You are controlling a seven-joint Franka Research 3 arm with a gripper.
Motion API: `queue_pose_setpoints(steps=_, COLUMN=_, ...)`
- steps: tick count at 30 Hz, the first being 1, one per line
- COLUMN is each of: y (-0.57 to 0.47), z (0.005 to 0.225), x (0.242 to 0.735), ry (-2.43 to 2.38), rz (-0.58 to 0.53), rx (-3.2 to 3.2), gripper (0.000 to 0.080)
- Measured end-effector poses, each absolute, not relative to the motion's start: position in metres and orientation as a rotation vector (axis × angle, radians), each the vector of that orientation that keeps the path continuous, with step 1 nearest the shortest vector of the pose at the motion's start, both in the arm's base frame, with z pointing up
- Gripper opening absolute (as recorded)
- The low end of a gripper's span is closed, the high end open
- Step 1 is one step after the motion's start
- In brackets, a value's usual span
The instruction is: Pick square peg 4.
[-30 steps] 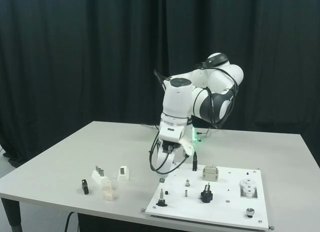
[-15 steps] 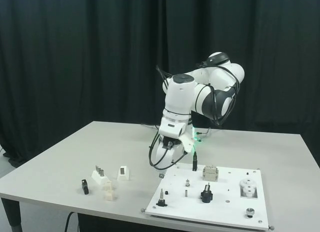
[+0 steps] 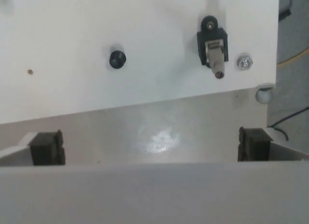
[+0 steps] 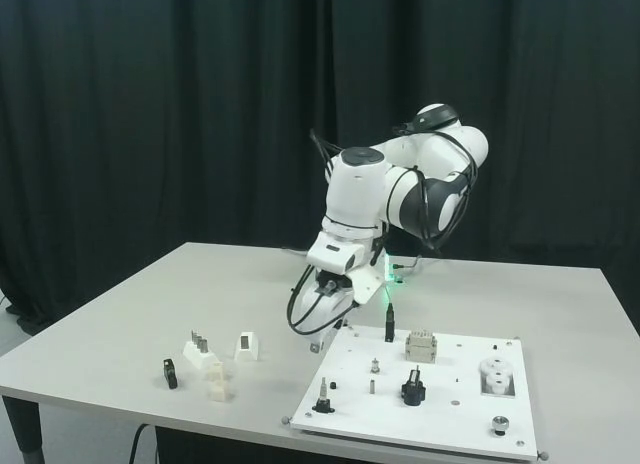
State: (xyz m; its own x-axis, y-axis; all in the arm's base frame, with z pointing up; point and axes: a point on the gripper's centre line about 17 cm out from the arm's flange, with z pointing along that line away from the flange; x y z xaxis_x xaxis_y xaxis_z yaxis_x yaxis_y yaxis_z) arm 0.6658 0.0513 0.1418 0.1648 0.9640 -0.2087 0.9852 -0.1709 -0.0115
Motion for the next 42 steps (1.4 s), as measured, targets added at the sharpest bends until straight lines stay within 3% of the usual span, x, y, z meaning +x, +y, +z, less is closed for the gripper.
queue_pose_setpoints(steps=42, y=-0.094, z=0.112, x=0.593, ry=1.593, rz=-0.395, rx=2.461, gripper=0.08)
